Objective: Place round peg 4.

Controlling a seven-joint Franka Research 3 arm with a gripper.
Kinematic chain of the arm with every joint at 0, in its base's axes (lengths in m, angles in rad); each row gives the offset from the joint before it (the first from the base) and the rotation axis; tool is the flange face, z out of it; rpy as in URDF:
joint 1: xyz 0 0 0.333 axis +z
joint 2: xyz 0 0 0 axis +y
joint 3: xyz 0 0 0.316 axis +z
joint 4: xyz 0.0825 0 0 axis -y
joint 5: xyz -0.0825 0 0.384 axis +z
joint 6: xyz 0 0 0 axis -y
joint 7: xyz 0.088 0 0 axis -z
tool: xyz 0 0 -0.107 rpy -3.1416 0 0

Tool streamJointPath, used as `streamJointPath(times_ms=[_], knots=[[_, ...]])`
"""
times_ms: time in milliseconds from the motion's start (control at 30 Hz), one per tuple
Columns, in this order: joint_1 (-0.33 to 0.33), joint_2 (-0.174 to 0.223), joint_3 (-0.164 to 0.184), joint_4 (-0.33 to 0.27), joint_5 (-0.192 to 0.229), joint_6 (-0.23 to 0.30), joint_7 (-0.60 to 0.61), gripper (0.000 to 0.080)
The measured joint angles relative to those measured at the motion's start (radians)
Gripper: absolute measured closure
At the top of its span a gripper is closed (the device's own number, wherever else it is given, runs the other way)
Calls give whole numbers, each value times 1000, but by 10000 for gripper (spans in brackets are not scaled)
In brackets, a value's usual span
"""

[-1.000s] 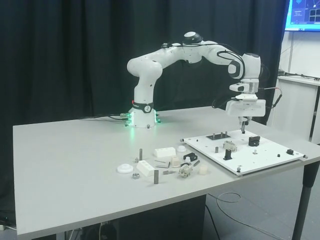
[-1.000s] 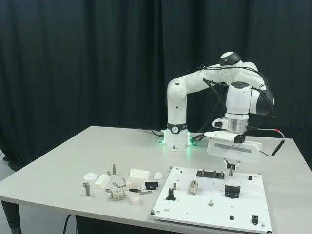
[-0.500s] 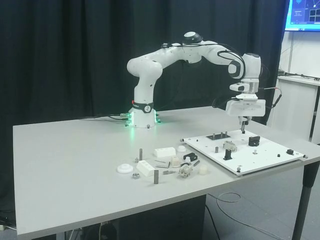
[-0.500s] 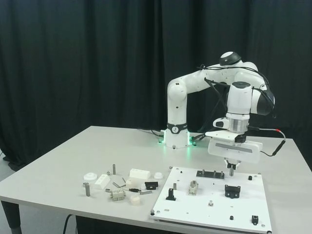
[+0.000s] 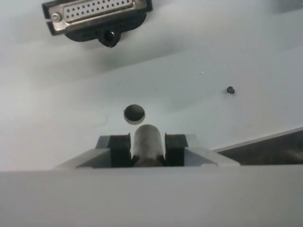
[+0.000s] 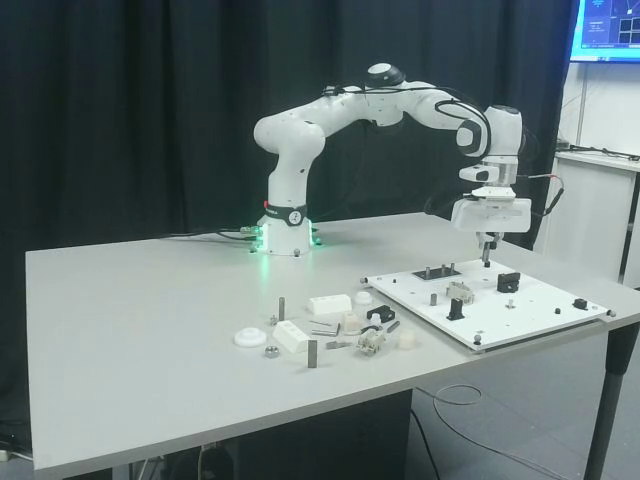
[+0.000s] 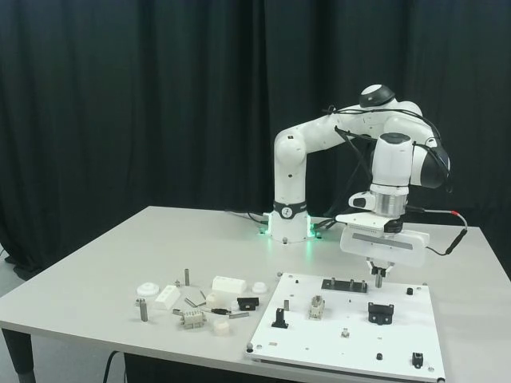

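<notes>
My gripper is shut on round peg 4, a short grey metal cylinder held upright between the two black finger pads. The peg's lower end hangs just above the white assembly board. A round black hole in the board lies right beside the peg tip. From the room, the gripper hovers over the far part of the board with the peg pointing down.
A grey multi-pin connector and a small black screw sit on the board near the hole. Black fixtures and short pins stand on the board. Loose white and grey parts lie on the table beside it.
The gripper with the peg has risen slightly above the board; nothing else has moved.
</notes>
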Motion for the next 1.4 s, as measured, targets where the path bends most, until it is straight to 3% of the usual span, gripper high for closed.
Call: streamJointPath(times_ms=[767,1400], knots=[[11,0,-13,1,-20,2,0,653],[-43,1,-51,-33,-160,27,0,653]])
